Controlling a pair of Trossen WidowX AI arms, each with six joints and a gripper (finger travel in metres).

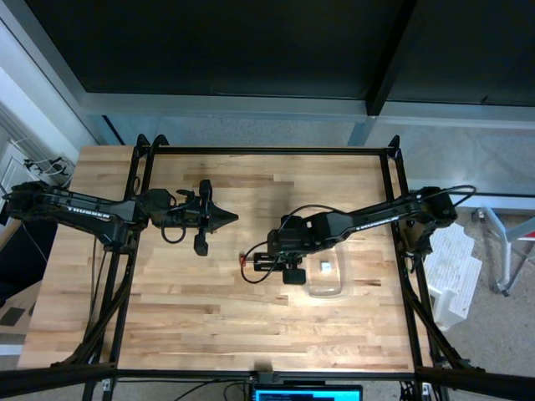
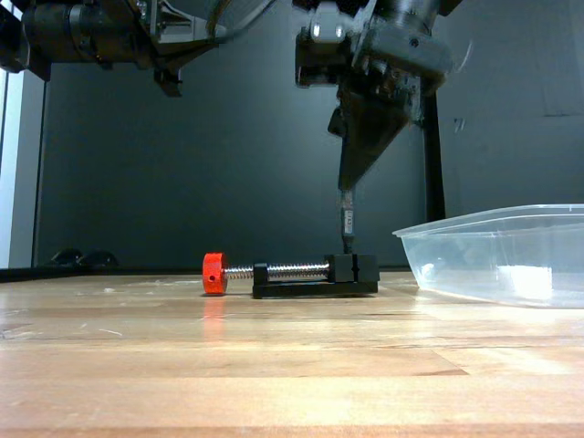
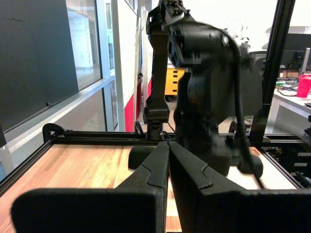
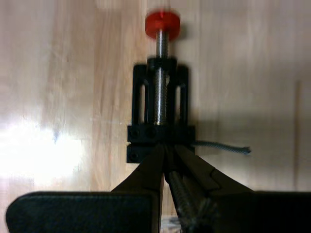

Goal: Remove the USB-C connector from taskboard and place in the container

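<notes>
Low view gives the clearest look: the right gripper (image 2: 346, 185) is pointing straight down over the taskboard (image 2: 315, 273), clenched on the top end of the USB-C connector (image 2: 347, 224). The connector stands upright, its lower end meeting the top of the block at the end away from the red knob (image 2: 213, 274). I can't tell if it's seated or only just free, so I'd call this the pull-out step, with nothing delivered yet.

The next move looks like a straight vertical lift, because any sideways drag could lever the thin plug against the slot. After that it's a short carry toward the container (image 2: 493, 224), then let go once it's over the middle of the dish.

Room-wise it looks easy. The container sits just beside the taskboard on the right arm's side. Its rim stands taller than the block, so the plug's bottom end has to clear that edge first. A small white piece (image 1: 324, 266) is already inside but isn't in the way.

The left gripper (image 1: 230, 219) hangs above the bench (image 2: 274, 365) with its fingers pressed together and holding nothing - well apart from the work. Bare wood lies all round the block.
</notes>
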